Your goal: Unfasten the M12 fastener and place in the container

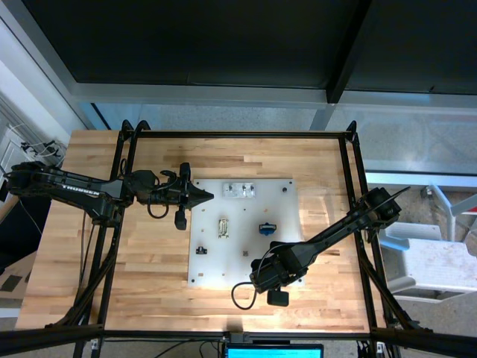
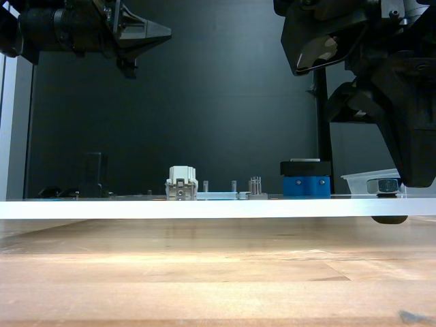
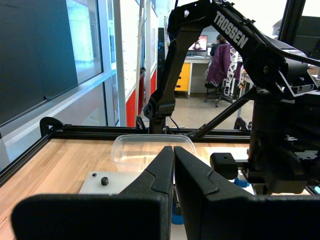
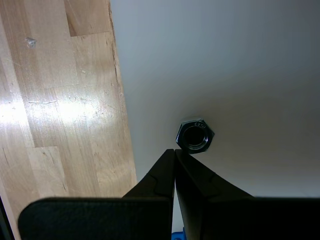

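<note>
M12 nut (image 4: pixel 195 136) beside closed right tool (image 4: pixel 174 151); closed left tool (image 3: pixel 173 150) aloft.

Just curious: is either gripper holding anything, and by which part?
Nothing. The right gripper, low over the board, is shut empty beside the nut; the left gripper, raised at its far left, is shut empty too.

The table (image 4: pixel 60 100) is pale wood with visible grain and a soft sheen. The board (image 4: pixel 225 60) on it is smooth matt white. The small hexagonal nut (image 4: pixel 195 136) is shiny silver metal. The container (image 3: pixel 150 147) is clear glossy plastic. The left gripper (image 3: pixel 173 150), over the board's left edge, and the right gripper (image 4: pixel 174 151), just beside the nut, look like matt black plastic.
</note>
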